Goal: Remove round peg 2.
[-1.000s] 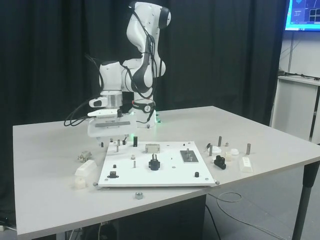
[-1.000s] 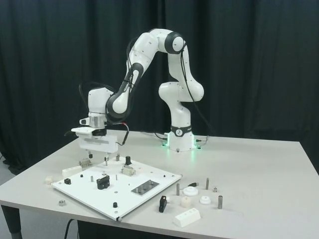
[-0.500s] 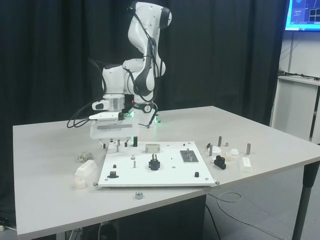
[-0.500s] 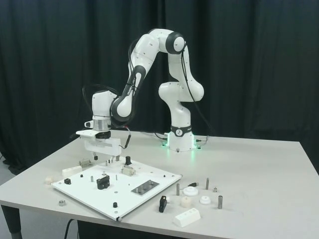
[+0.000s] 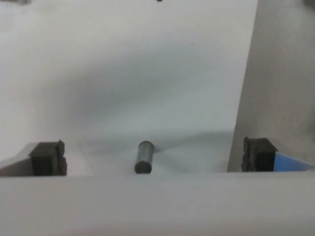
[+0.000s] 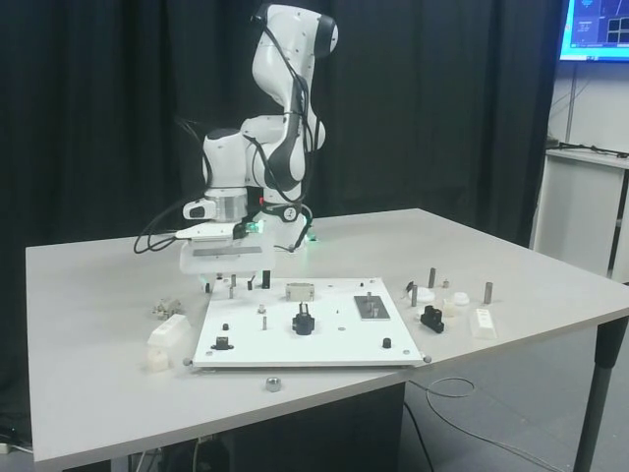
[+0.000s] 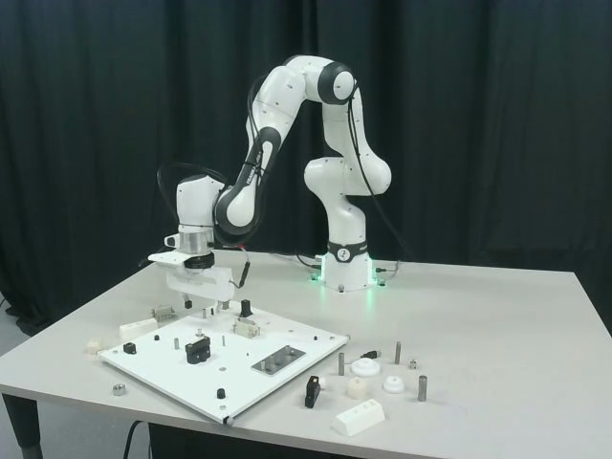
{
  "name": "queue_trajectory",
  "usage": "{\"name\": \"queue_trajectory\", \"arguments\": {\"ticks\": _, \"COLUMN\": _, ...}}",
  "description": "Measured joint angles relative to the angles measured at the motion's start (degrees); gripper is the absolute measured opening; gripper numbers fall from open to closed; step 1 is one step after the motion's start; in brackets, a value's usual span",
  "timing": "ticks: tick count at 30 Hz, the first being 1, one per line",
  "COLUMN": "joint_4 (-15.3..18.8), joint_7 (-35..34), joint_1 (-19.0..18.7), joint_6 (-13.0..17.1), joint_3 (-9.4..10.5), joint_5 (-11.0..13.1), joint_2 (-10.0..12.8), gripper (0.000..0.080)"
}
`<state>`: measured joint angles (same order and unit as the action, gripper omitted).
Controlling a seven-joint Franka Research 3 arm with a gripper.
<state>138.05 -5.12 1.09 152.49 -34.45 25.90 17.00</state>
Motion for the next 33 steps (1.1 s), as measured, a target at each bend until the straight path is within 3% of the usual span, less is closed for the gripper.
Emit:
{"name": "queue_trajectory", "arguments": {"ticks": 14, "joint_4": -0.8, "joint_7": -5.9, "joint_1": 0.0, "joint_6": -1.6, "joint_3": -0.01, "joint_5": -5.0, "joint_2": 0.3, "gripper": 0.0800}}
{"name": "queue_trajectory", "arguments": {"ticks": 33, "joint_4": -1.9, "joint_7": -6.6, "joint_1": -0.3, "joint_6": -2.1, "joint_3": 0.00, "joint_5": -5.3, "joint_2": 2.1, "gripper": 0.0800}}
